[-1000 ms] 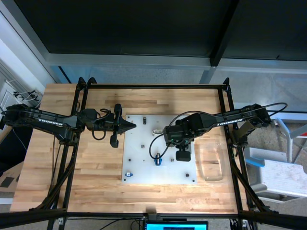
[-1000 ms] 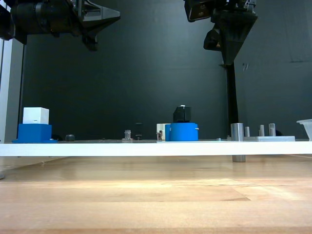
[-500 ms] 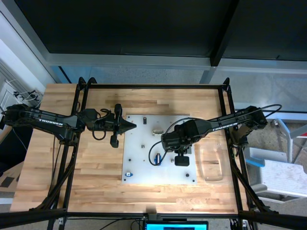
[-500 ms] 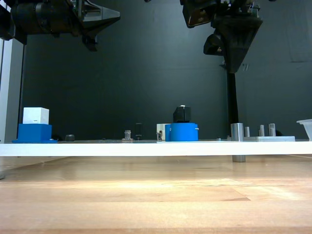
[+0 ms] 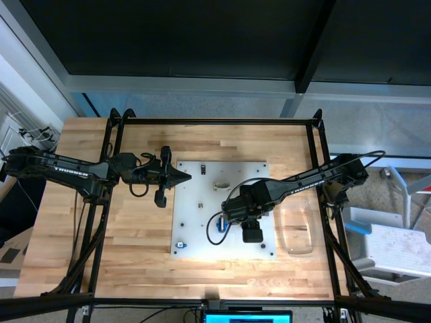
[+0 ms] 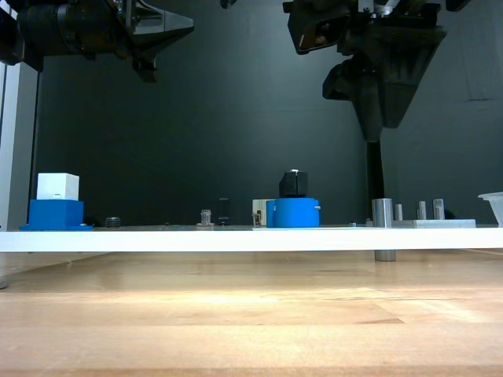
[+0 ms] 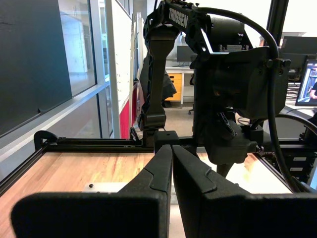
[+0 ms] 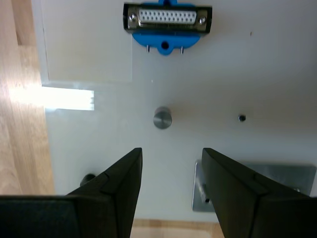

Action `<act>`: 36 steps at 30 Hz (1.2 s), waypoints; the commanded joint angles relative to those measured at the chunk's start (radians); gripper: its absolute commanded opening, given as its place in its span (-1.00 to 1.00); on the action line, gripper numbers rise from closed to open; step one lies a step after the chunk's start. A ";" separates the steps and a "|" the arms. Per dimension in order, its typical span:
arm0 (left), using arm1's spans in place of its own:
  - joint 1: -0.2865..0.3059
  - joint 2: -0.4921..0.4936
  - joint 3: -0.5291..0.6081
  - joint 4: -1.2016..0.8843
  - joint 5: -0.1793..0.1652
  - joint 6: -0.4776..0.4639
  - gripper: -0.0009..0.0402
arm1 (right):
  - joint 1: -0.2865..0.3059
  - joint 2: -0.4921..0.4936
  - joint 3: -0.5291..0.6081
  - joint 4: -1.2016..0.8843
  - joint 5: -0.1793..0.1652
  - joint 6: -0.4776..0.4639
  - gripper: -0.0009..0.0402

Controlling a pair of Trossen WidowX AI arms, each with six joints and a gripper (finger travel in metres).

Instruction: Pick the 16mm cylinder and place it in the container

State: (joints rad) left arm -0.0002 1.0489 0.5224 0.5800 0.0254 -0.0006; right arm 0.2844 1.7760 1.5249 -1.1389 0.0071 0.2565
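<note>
Alignment between the right gripper (image 8: 171,151) and the 16mm cylinder (image 8: 162,118) is deciding the coming move. The cylinder is standing upright on the white board (image 5: 192,215) with its long axis pointing straight up. The right wrist camera is therefore seeing only its round top, just beyond the spread fingertips and nearly in line with the gap between them. Right of centre in the low view, the gripper's tip is hanging directly above the cylinder and well apart from it. A straight descent looks to be what is needed, perhaps with a slight sideways trim. Its fingers are standing open and holding nothing. The container (image 5: 311,232) is sitting at the right of the high view, just beside the board's edge and near this arm. The left gripper (image 5: 180,177) is hovering over the board's left edge with its fingers pressed together, well apart from the cylinder, so the right arm is the nearer one.
</note>
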 commanded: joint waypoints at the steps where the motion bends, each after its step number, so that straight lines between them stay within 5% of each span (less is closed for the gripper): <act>1: 0.000 0.000 0.000 0.000 0.000 0.000 -0.96 | 0.007 0.006 -0.011 0.015 0.027 0.001 -0.11; 36: 0.000 0.000 0.000 0.000 0.000 0.000 -0.96 | 0.032 0.117 -0.090 0.161 0.027 0.005 -0.11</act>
State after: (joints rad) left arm -0.0002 1.0489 0.5224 0.5808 0.0254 -0.0006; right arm 0.3161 1.8935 1.4399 -0.9806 0.0338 0.2604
